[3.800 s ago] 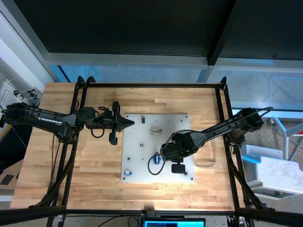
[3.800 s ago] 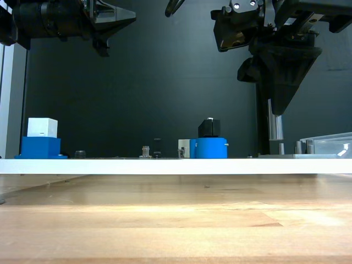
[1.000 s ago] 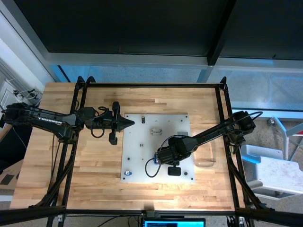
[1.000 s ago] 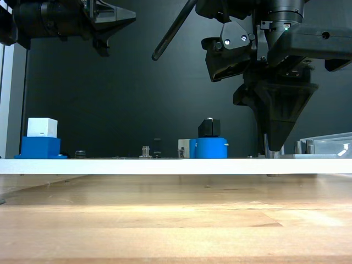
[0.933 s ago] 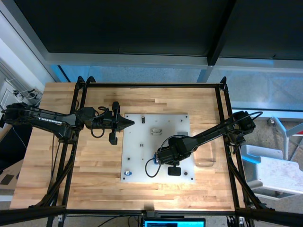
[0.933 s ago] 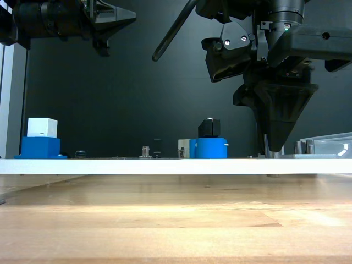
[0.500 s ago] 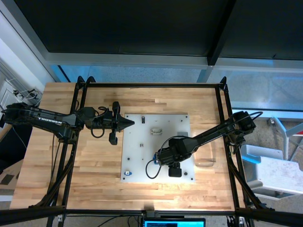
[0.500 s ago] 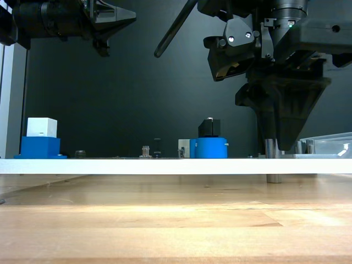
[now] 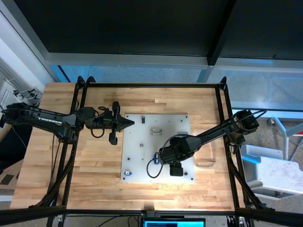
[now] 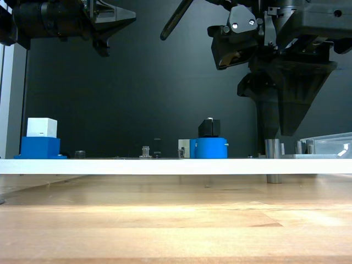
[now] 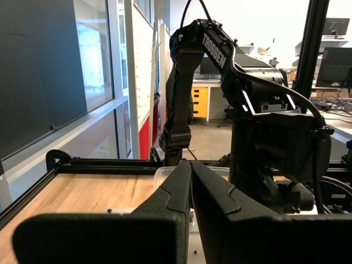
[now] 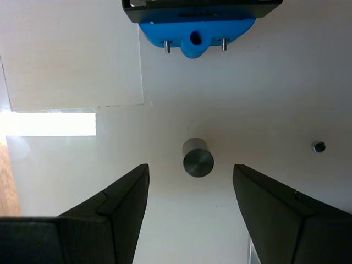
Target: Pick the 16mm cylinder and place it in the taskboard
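Right gripper (image 12: 190,166) higher, left gripper (image 11: 191,164) unmoved

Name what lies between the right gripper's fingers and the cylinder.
Only bare taskboard, in the right wrist view; right gripper open above it, left gripper shut beside board.

I read the taskboard (image 9: 142,127) as plain white, dotted with small dark holes. The 16mm cylinder (image 12: 197,158) standing in it is silver-grey, with a dull sheen on its end face. Both grippers are matte black: the right gripper (image 12: 191,168) above the taskboard, the left gripper (image 11: 191,163) over its left edge. Near the taskboard's middle sits a bright blue bracket (image 12: 196,30). At its near left corner a blue block (image 10: 39,147) carries a white cube (image 10: 42,127). Under the taskboard, the table (image 9: 94,156) is pale wood in striped planks.
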Controlling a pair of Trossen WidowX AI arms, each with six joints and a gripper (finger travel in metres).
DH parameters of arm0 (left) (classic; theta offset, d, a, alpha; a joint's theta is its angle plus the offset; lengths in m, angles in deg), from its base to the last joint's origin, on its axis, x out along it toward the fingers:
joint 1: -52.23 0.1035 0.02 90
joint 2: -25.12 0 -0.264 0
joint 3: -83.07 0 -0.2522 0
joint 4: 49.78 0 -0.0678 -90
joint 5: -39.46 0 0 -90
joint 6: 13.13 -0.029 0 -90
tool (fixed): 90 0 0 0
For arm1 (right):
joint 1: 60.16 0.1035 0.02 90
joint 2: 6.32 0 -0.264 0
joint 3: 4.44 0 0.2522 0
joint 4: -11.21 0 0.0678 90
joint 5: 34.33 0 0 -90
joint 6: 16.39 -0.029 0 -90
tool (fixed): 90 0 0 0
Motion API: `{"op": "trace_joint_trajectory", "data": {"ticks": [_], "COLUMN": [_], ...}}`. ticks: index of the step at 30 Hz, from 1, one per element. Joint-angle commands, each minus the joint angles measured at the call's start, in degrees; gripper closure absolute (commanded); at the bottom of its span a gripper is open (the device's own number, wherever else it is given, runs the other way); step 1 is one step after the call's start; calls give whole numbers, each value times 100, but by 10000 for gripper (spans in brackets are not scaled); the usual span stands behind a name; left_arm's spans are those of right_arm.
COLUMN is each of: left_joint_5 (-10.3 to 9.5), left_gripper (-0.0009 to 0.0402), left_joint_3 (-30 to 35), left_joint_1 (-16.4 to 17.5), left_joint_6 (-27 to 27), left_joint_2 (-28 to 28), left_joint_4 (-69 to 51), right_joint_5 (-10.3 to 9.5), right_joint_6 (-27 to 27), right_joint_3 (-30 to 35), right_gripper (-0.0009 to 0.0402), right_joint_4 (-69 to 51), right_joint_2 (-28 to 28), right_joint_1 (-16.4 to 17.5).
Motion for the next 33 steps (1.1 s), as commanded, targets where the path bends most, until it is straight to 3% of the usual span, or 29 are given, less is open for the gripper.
{"op": "trace_joint_trajectory", "data": {"ticks": [1,17,33], "left_joint_5": [0,0,0], "left_gripper": [393,393,393], "left_joint_3": [2,2,2], "left_joint_1": [0,0,0], "left_joint_6": [-2,-2,-2], "left_joint_2": [0,0,0], "left_joint_4": [2,2,2], "right_joint_5": [7,2,0], "right_joint_6": [0,46,46], "right_joint_3": [0,-2,-2], "right_gripper": [175,169,169], "right_joint_4": [-72,-520,-498], "right_joint_2": [105,820,863], "right_joint_1": [4,26,24]}}
